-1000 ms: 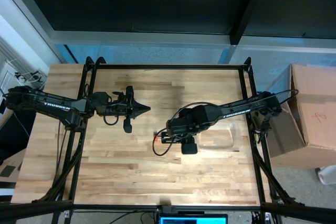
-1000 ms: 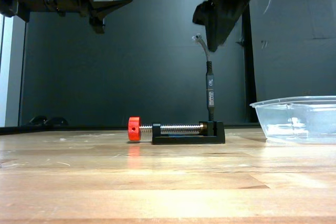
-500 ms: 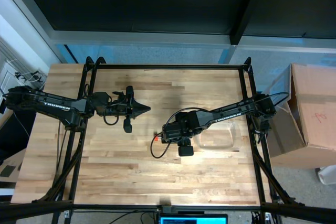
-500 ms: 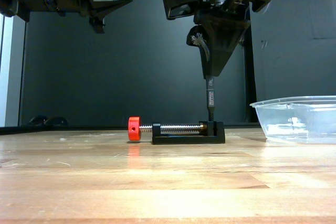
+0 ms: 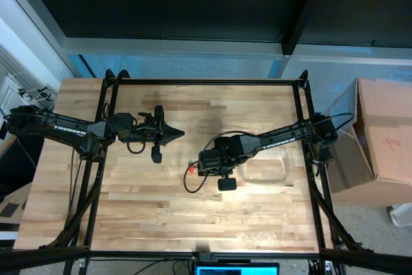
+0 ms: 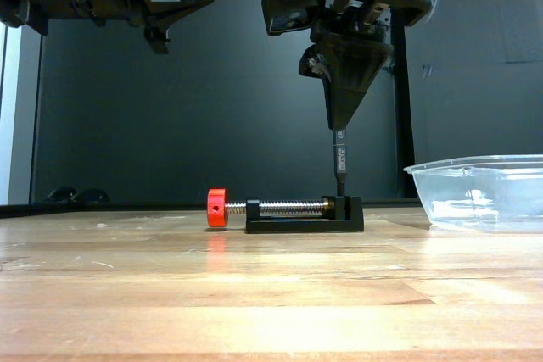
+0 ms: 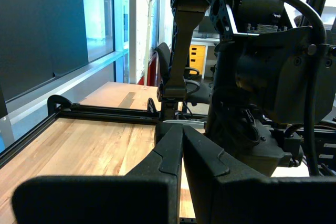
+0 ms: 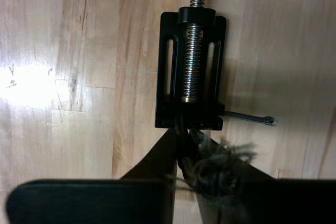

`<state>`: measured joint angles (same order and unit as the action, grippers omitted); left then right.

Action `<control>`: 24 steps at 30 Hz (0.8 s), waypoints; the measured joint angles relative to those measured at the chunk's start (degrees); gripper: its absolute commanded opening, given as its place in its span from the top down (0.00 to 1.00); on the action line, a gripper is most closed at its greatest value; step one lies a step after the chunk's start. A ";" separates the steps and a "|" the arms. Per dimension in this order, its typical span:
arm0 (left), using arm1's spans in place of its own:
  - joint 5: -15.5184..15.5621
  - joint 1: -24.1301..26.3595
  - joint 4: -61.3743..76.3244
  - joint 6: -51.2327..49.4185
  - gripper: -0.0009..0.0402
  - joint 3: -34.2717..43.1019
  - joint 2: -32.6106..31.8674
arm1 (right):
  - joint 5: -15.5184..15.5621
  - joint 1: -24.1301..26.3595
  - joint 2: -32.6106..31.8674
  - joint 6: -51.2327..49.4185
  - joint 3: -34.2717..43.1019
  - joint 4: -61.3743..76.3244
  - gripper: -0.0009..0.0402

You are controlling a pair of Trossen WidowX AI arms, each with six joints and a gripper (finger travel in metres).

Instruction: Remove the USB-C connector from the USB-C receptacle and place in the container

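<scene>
The USB-C connector [image 6: 340, 158] stands upright, still seated in the receptacle at the right end of the black fixture [image 6: 304, 216]. My right gripper [image 6: 338, 127] hangs straight above it, its fingers drawn in on the connector's top where the cable leaves. In the right wrist view the right gripper [image 8: 184, 132] shows only a narrow gap, filled by the frayed cable, just at the fixture [image 8: 191, 72]. From above, the right gripper [image 5: 208, 166] covers the connector. My left gripper [image 5: 180, 134] hovers shut and holding nothing, high over the table's left half.
A clear plastic container [image 6: 479, 192] sits right of the fixture, its rim [image 5: 283, 175] beside the right arm. A red knob [image 6: 217, 208] on a threaded screw sticks out of the fixture's left end. Black frame rails border the table. A cardboard box [image 5: 383, 140] stands off-table right.
The right gripper has come down from well above the cable onto the connector's top and shifted slightly left. The connector stays in its seat. The left arm has not moved.
</scene>
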<state>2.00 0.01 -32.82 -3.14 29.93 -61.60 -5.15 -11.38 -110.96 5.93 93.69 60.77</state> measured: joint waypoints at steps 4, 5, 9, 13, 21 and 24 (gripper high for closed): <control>0.00 0.00 0.00 0.02 0.98 0.02 0.00 | 0.15 0.09 0.02 -0.22 0.00 0.00 0.98; 0.00 0.00 -0.02 0.00 0.98 0.02 0.02 | 0.15 0.09 0.09 -0.26 0.00 0.00 0.98; 0.02 0.00 0.00 0.00 0.98 0.02 0.02 | 0.20 0.15 0.28 -0.48 0.00 0.04 0.98; 0.00 0.00 0.00 0.00 0.98 0.02 0.02 | 0.22 0.17 0.92 -0.48 -0.07 0.15 0.98; 0.00 0.00 0.00 0.00 0.98 0.00 0.02 | 0.15 0.35 3.76 -0.44 0.07 0.20 0.98; 0.00 0.00 0.00 0.00 0.98 0.02 0.00 | 0.15 0.37 4.98 -0.39 0.15 0.20 0.98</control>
<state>2.00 0.01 -32.82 -3.14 29.95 -61.60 -4.99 -11.00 -105.97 5.54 93.84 60.97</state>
